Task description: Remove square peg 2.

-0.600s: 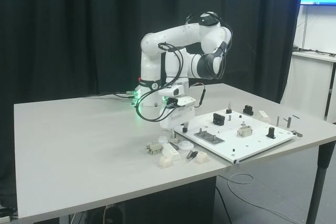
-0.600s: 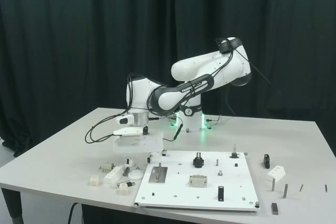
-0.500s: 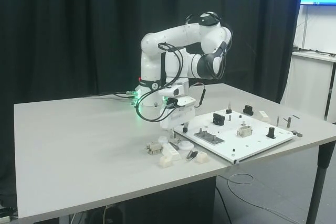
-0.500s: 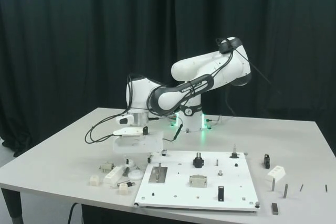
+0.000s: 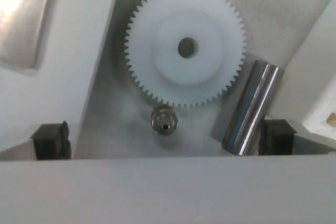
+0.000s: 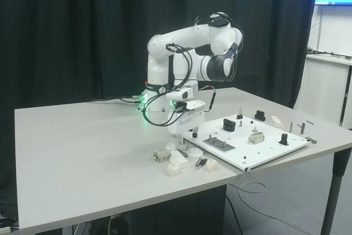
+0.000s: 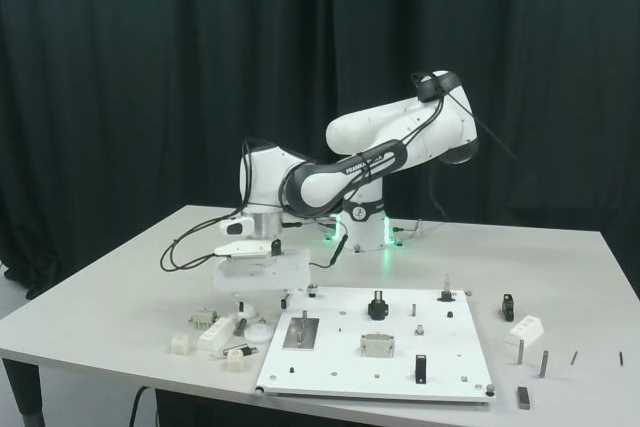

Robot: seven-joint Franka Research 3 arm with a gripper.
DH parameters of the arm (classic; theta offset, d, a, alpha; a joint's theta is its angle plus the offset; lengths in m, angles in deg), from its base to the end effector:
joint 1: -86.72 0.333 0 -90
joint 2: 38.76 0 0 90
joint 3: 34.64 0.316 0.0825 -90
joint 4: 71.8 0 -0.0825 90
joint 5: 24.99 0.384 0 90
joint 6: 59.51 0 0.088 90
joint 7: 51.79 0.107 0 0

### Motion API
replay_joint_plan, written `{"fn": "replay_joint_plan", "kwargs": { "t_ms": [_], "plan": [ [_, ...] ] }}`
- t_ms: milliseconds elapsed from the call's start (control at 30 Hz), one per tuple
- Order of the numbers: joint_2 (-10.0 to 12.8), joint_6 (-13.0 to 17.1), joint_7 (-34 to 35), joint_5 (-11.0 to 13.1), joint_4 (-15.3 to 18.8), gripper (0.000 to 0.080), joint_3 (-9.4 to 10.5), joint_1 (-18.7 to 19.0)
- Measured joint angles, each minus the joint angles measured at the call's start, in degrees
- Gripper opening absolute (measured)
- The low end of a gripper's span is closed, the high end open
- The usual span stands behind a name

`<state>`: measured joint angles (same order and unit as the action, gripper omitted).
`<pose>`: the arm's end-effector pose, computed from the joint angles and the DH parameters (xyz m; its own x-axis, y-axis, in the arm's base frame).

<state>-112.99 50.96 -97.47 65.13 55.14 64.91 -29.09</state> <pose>0.5163 -0.1175 0.2032 0.9472 -0.2932 0.1296 -0.2900 -0.9560 -0.0437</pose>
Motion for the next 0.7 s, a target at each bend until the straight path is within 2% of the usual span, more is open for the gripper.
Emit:
{"fn": "replay_joint_plan", "kwargs": {
  "t_ms": [367, 700],
  "plan": [
    [0.0, -2.1, 0.1, 0.0, -0.4, 0.0800, -1.48, 0.0],
    [0.0, -2.2, -2.7, -0.9, -0.9, 0.0800, -1.86, 0.1]
  ]
}}
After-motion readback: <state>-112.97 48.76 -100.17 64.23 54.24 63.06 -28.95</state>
